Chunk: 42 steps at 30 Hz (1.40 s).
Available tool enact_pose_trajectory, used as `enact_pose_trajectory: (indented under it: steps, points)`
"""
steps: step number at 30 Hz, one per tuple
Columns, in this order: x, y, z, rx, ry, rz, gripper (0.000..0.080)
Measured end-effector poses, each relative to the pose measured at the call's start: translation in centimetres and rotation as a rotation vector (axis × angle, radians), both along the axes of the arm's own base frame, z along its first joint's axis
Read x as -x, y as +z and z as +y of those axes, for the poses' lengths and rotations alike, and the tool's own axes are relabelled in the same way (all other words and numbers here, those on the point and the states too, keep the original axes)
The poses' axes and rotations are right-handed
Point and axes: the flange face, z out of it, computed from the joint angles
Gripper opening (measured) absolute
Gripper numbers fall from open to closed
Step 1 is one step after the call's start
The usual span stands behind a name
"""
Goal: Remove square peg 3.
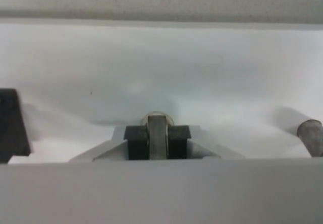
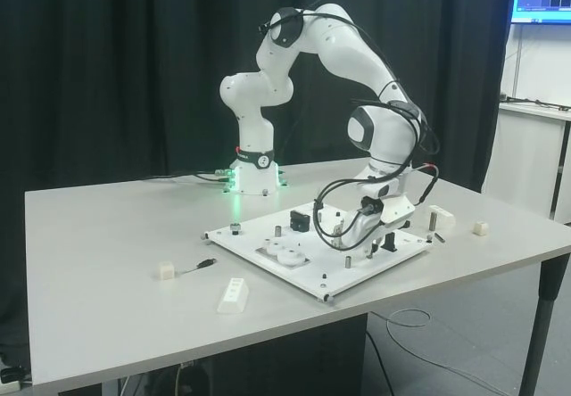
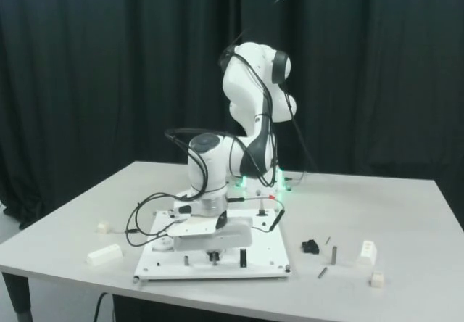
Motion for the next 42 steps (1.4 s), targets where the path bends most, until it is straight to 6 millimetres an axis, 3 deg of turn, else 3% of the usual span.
enact_pose_trajectory:
  steps: [42]
  points:
    - [-0.02, 0.01, 0.08, 0.0, 0.016, 0.003, 0.0076]
